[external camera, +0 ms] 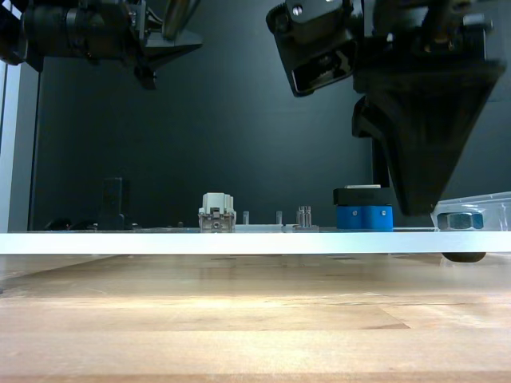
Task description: Unfasten the M12 nut and place it in the container
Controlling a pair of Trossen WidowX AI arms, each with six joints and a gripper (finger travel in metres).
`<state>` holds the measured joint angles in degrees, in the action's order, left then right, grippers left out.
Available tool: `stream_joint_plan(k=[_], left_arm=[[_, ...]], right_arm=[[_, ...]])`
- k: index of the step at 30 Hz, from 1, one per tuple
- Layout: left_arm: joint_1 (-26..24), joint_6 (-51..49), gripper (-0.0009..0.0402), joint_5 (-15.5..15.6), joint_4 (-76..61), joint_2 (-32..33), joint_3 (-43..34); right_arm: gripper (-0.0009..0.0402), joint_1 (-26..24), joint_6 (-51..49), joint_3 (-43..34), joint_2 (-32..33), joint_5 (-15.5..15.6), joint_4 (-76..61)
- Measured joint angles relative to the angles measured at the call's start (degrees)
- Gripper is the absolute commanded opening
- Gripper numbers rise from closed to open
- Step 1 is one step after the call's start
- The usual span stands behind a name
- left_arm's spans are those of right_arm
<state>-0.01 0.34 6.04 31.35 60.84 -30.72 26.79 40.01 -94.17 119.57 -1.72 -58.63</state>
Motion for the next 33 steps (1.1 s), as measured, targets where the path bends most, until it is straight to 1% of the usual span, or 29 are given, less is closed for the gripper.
stream_joint_plan(k=[6, 9, 14, 33], left_arm=[[0.0, 0.0, 0.0000, 0.0, 0.0, 0.0, 0.0], [0.0, 0.0, 0.0000, 0.0, 0.0, 0.0, 0.0], [0.0, 0.0, 0.0000, 0.0, 0.0, 0.0, 0.0], [0.0, 0.0, 0.0000, 0.0, 0.0, 0.0, 0.0]], right_arm=[[-0.0003, 0.0, -5.2, 0.0, 0.3, 0.1, 0.6], [0.0006, 0.1, -8.3, 0.0, 0.4, 0.4, 0.7], [-0.0001, 0.2, -12.6, 0.0, 0.4, 0.4, 0.7], [0.0000, 0.6, -36.8, 0.0, 0.4, 0.3, 0.9]])
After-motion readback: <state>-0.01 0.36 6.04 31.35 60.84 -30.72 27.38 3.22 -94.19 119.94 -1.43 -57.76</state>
